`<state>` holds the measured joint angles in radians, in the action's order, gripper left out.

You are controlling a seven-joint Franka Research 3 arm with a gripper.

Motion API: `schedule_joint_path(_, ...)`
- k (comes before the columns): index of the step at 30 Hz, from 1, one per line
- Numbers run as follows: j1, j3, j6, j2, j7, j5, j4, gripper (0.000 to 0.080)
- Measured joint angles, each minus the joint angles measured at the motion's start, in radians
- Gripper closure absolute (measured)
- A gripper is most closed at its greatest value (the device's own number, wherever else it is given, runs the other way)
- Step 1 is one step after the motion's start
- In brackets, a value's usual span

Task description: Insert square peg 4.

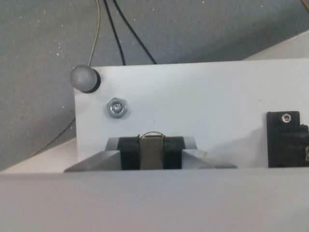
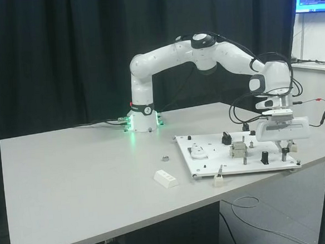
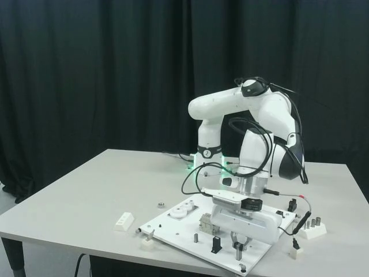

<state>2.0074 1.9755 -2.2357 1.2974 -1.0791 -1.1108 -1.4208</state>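
My gripper (image 1: 152, 155) is shut on a small grey metal square peg (image 1: 152, 151), which stands upright between the two black finger pads (image 1: 129, 152). It hangs low over the white task board (image 1: 203, 96), close to one of its corners. In the first room view the gripper (image 2: 284, 148) is at the board's (image 2: 210, 160) front right end with the peg (image 2: 284, 153) pointing down. The second room view shows the gripper (image 3: 238, 244) and peg (image 3: 237, 250) just above the board (image 3: 173, 228). Whether the peg's tip touches the board is hidden.
On the board near the gripper are a black holder (image 1: 285, 140), a hex nut (image 1: 116, 107) and a grey corner foot (image 1: 84, 79). Black cables (image 1: 130, 34) run behind. A white block (image 2: 166, 177) and a small nut (image 2: 165, 157) lie on the table. A white peg rack (image 3: 311, 228) stands beside the board.
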Motion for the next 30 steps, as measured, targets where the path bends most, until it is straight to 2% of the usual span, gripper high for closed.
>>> schedule_joint_path(22,-0.004,0.006,-0.017,0.004,0.064,0.008,-0.001,0.0708)
schedule_joint_path(23,-0.004,0.005,-0.017,0.003,0.064,0.008,-0.001,0.053)
schedule_joint_path(28,-0.003,0.003,-0.011,-0.004,0.064,0.008,-0.001,0.053)
schedule_joint_path(29,-0.003,0.001,-0.008,-0.006,0.064,0.008,-0.001,0.0188)
schedule_joint_path(30,-0.003,-0.001,-0.006,-0.007,0.064,0.008,-0.001,0.0188)
